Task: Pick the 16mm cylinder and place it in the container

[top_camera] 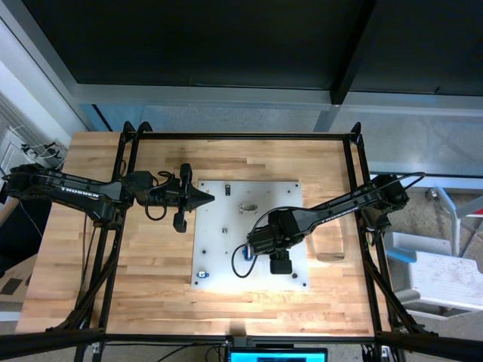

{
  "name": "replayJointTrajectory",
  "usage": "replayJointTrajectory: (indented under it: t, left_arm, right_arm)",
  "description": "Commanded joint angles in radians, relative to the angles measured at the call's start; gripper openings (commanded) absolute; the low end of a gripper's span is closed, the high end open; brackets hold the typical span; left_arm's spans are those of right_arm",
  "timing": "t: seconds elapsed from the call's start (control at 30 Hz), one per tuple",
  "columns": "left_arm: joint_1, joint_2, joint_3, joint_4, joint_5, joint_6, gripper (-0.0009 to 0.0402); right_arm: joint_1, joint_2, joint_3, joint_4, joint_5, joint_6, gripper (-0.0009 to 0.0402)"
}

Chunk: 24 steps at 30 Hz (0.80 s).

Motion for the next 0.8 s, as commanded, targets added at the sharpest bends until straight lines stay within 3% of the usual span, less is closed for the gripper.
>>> replayJointTrajectory:
  t: [0.03, 0.8]
  left_arm:
    - [0.0, 0.0, 0.0, 0.0, 0.0, 0.0, 0.0]
    - [0.0, 0.0, 0.0, 0.001, 0.0, 0.0, 0.0]
  right_arm:
    - [0.001, 0.005, -0.001, 0.023, -0.001, -0.005, 0.0165]
    - [0.01, 0.005, -0.096, 0.134, -0.001, -0.007, 0.0165]
